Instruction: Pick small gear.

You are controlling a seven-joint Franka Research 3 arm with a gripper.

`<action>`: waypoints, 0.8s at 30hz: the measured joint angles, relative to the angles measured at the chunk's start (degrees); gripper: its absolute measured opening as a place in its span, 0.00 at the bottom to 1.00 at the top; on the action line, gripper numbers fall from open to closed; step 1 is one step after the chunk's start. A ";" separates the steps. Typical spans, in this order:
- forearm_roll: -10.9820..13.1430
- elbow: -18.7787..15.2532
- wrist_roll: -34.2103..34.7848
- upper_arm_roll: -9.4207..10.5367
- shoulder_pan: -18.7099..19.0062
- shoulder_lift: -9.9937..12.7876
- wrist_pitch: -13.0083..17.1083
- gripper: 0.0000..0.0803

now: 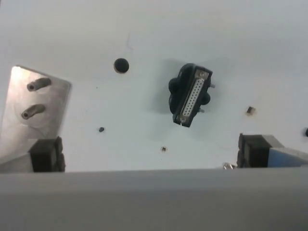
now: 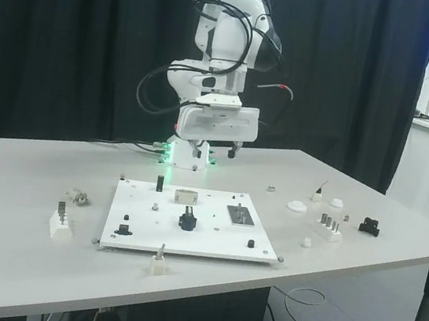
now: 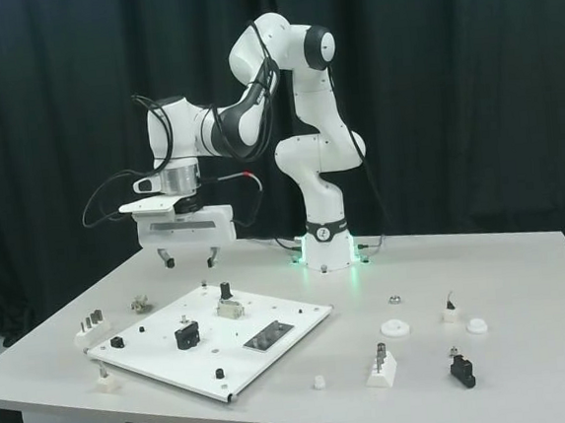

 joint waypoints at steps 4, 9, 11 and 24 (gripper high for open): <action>0.00 0.30 0.00 0.01 0.00 0.12 0.10 1.00; 0.28 0.45 0.00 0.10 0.00 0.17 0.30 1.00; 0.84 0.52 0.00 0.18 0.00 0.22 0.48 1.00; 6.49 2.31 0.53 1.80 0.85 2.34 3.12 1.00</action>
